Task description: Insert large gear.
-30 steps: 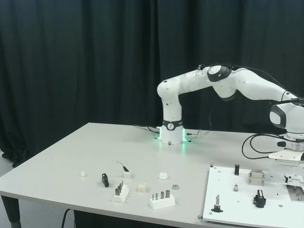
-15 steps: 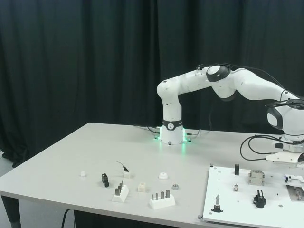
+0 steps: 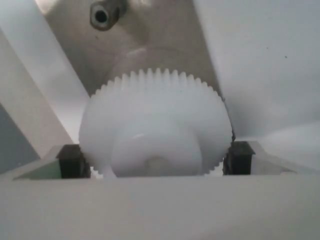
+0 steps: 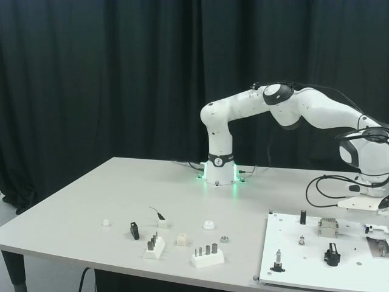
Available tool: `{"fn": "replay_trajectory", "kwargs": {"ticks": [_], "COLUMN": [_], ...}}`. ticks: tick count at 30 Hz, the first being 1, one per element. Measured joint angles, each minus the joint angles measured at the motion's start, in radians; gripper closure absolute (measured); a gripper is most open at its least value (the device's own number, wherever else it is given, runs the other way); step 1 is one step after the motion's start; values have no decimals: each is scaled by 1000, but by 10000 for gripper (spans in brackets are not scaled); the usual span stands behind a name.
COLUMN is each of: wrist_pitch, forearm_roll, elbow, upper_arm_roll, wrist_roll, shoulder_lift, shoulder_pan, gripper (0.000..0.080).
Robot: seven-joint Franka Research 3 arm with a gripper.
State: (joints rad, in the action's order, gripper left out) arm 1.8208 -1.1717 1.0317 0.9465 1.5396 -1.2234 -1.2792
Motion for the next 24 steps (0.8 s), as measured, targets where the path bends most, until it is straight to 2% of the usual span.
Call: {"fn": "replay_trajectory", "kwargs": {"ticks": [15, 24], "wrist_pitch": [-22, -24], "forearm_roll": [-54, -59], "elbow": [0, 0], "upper_arm_roll": [0, 0], "wrist_roll": [4, 4], "shoulder_lift": [-2, -2], "shoulder_pan": [17, 18], "gripper": [215, 215]}}
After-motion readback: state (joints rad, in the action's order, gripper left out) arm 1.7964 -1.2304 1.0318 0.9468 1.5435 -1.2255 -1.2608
